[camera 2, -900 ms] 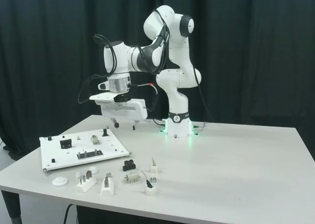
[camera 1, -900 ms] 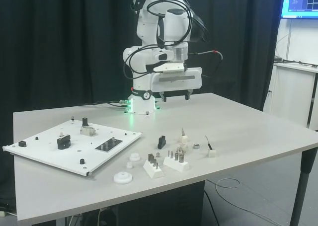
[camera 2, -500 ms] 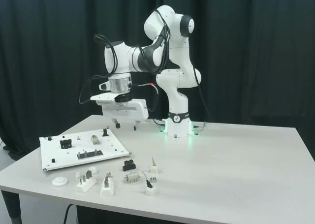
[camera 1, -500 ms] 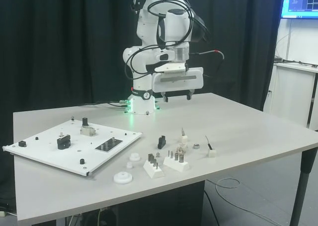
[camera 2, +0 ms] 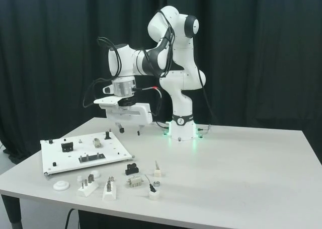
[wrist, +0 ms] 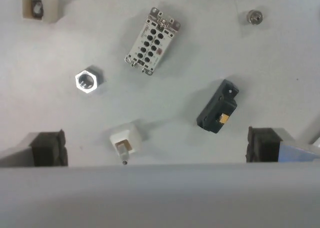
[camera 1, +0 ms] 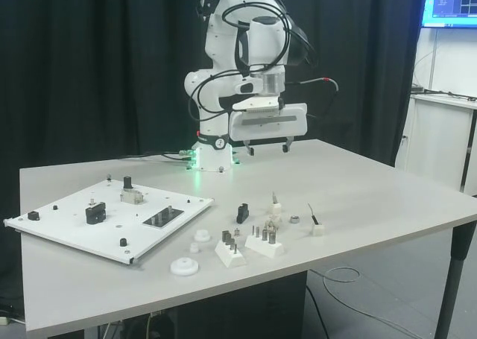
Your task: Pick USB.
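Pincer (wrist: 155, 148) hangs spread wide and empty high above the bench (camera 1: 387, 190), with the black USB (wrist: 218, 106) far below it, nearer one fingertip. Crowded neighbours, white multi-pin connector (wrist: 151, 40) and small white block (wrist: 126, 140), invite a wrong or skewed grab on descent.

We see the white arm (camera 1: 238, 56) bolted at the far side of the grey table (camera 1: 373, 190), its gripper (camera 1: 267, 150) held high above the surface, fingers spread apart. A white board (camera 1: 112, 216) lies on the table's left part. Small parts (camera 1: 257, 231) sit clustered near the front edge.
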Motion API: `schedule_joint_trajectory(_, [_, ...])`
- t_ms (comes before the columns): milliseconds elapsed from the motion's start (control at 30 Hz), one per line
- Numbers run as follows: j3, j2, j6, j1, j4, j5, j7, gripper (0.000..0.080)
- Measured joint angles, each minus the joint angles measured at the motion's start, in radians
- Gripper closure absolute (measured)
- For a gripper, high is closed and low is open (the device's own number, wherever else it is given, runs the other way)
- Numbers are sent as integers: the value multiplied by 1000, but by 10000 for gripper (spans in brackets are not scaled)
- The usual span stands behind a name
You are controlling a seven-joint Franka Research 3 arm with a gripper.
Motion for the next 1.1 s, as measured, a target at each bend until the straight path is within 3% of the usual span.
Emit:
schedule_joint_trajectory(567, [0,3,11,-1,-3,42,66,3])
schedule_joint_trajectory(1100, [0,20,48,-1,-3,100,31,3])
